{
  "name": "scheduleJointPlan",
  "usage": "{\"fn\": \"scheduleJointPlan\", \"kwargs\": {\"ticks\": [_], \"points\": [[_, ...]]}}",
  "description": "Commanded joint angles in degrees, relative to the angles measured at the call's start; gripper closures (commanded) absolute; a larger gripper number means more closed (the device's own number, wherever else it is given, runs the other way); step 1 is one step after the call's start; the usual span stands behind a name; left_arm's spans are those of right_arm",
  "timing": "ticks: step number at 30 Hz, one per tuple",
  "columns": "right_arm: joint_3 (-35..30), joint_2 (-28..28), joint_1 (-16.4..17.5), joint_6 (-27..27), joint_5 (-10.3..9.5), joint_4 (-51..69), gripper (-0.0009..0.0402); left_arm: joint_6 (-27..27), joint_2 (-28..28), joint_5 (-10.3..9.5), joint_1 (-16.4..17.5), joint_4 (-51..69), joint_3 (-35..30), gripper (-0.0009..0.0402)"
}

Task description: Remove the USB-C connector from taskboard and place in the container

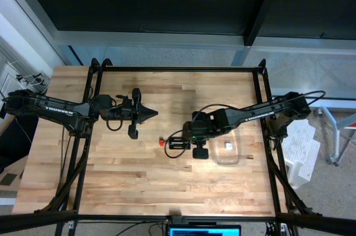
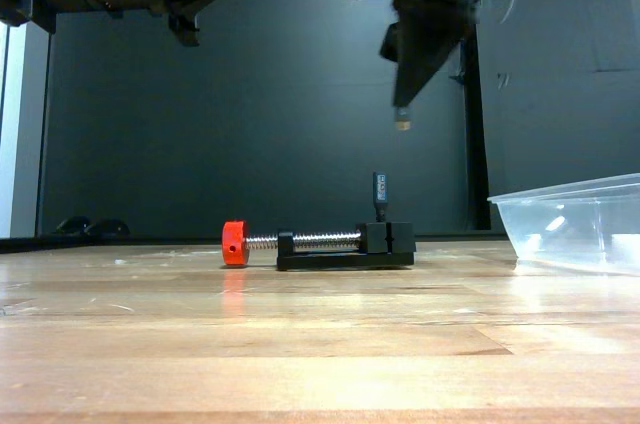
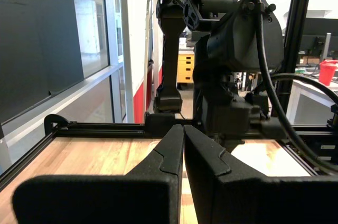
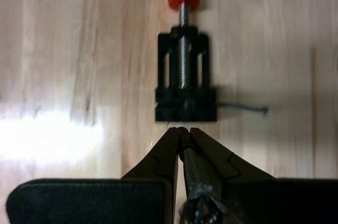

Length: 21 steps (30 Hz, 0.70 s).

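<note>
Starting at the left of the high view, the left gripper (image 1: 153, 113) hangs over the counter (image 1: 111, 180), well apart from the task things. Its jaws are pressed together tip to tip.

Near the middle of the counter lies the taskboard (image 2: 345, 247). It is a small black block with a threaded screw running out to a red-orange knob (image 2: 234, 243) at its left end in the low view. A thin upright wire (image 2: 380, 194) stands from its right end.

Above that end, in the upper middle of the low view, the right gripper (image 2: 403, 112) points straight down, clear of the block. Its jaws are narrowed onto the USB-C connector (image 4: 186, 152), a thin dark grey sliver pinched between them and held in the air over the taskboard. In the low view only a small pale tip shows beneath the fingertips. The jaws cover most of the plug, so its full shape is hard to make out.

At the right sits the container (image 2: 570, 229), a clear tray with rounded corners, on the counter near the taskboard. The low view cuts off its right side. A small white square piece (image 1: 228, 145) lies inside it.
</note>
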<state>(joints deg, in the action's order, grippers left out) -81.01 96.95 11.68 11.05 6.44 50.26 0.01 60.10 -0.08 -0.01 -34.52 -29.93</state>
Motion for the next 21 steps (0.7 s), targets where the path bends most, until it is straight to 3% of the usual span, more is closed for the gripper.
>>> {"fn": "scheduleJointPlan", "kwargs": {"ticks": [1,21], "points": [[2.78,-2.89,0.72,1.49,0.02,0.0,0.0391,0.0,0.02,0.02,0.02,-0.02,-0.02,0.0393],[21.35,-18.43,2.86,10.67,-0.02,0.07,0.0391,0.0,0.02,0.02,0.0,-0.02,-0.02,0.0393]]}}
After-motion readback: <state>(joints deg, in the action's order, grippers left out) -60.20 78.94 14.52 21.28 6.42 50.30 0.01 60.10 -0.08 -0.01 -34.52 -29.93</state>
